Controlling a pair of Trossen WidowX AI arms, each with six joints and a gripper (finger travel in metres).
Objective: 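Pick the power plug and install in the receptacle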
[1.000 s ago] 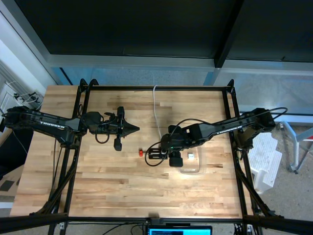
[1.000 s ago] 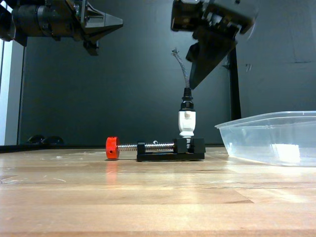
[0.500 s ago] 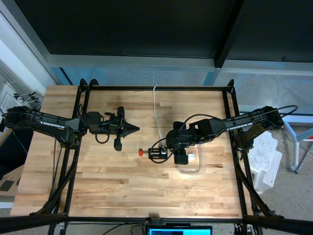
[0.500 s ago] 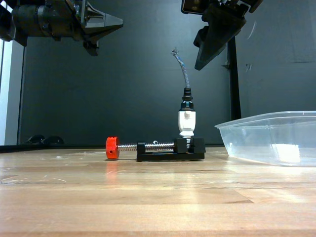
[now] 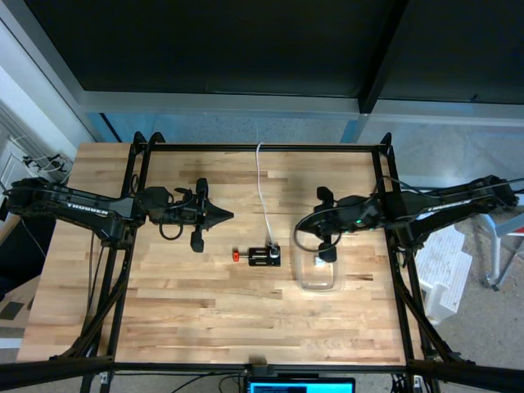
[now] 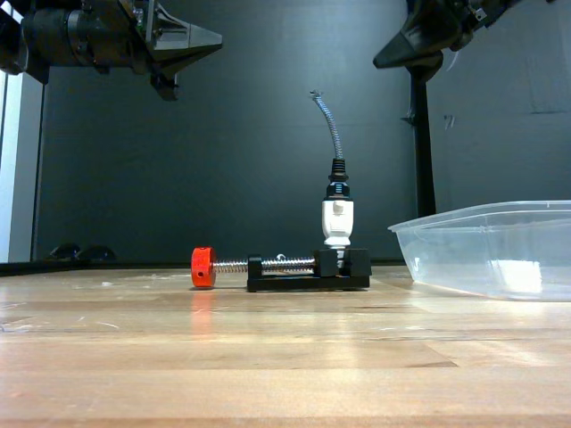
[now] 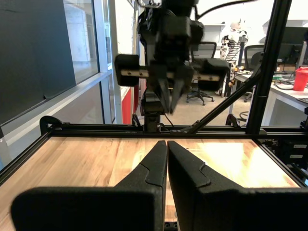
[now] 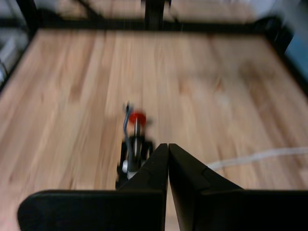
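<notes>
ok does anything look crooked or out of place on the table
Nothing stands out. The power plug stands upright in the receptacle, clamped in the vise; only its short cable stub curves a little. The tray sits flat with a small white piece inside. The left gripper and right gripper are shut, raised above the table.

— What can't you make out from where you sit?
— On my low view the left gripper (image 6: 217, 37) and the right gripper (image 6: 378, 64) both run off the top edge, so I only get their tips. The clear tray (image 6: 482, 214) is cut by the right edge.
— And the right wrist view?
— Blurred. The vise (image 8: 126, 163) is a smear, partly behind my closed fingers (image 8: 156, 166). From above, the power plug (image 6: 336, 178) and the receptacle (image 6: 337, 218) are one speck, too small to tell apart
</notes>
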